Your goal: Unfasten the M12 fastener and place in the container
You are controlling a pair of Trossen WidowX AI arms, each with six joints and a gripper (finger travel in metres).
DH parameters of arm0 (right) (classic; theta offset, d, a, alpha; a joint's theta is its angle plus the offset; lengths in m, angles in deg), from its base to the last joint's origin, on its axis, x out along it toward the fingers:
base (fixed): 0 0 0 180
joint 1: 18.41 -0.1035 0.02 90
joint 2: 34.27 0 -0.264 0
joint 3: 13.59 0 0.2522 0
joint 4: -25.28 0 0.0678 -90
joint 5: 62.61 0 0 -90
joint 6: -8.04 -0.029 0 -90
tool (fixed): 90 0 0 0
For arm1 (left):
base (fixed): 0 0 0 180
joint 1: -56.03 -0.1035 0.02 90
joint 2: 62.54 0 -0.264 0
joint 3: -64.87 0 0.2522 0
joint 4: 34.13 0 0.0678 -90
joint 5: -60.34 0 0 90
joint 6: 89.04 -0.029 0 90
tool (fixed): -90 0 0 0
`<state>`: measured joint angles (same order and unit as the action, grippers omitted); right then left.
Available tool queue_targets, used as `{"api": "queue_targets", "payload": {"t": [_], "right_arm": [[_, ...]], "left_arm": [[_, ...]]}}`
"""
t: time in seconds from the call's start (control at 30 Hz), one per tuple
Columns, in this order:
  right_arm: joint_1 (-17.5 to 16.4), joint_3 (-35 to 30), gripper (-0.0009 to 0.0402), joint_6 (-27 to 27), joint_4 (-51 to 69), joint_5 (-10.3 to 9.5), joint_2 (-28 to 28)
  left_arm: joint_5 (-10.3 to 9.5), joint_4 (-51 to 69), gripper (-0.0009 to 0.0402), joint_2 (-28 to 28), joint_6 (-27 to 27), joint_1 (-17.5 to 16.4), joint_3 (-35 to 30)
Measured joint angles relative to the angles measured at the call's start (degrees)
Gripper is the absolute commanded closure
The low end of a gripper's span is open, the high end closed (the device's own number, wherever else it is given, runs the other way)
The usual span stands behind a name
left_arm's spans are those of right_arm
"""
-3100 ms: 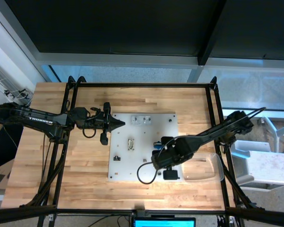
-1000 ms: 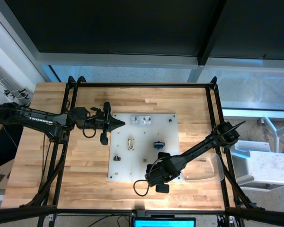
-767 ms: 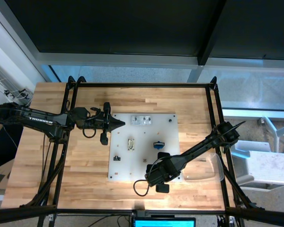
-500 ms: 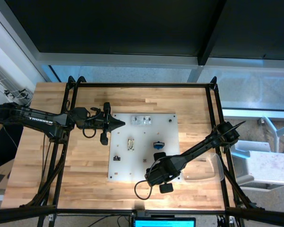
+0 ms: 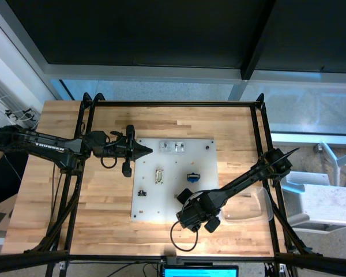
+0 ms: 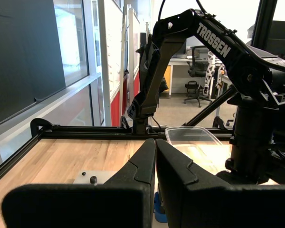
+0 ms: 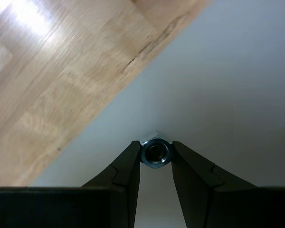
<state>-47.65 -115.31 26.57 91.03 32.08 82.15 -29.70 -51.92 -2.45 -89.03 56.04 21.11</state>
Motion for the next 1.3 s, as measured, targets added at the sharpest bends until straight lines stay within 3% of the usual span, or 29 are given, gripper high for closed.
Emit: {"api": "queue_targets", "payload": {"t": [0.23,0.7,0.87,1.1,1.3], "right_arm": [[-0.02,0.00,0.0367,0.70,0.04,0.20,-0.02],[-0.04,-0.11,0.0193,0.46,0.57,0.48,-1.22],[-0.28,-0.09,0.0159,-2.03,1.33,0.07,-1.97],[-0.79,-1.66,0.0174,-18.97,2.93,-0.26,-3.26],[-2.32,-2.67,0.0257,-29.38,2.89,-0.37,-3.45]], "left_arm": [[0.00,0.02,0.0393,0.00,0.02,0.00,0.00],[-0.02,0.02,0.0393,0.00,0.02,0.00,0.00],[-0.02,0.02,0.0393,0.00,0.00,0.00,0.00],[-0.02,0.02,0.0393,0.00,0.00,0.00,0.00],[0.00,0.02,0.0393,0.00,0.00,0.00,0.00]]}}
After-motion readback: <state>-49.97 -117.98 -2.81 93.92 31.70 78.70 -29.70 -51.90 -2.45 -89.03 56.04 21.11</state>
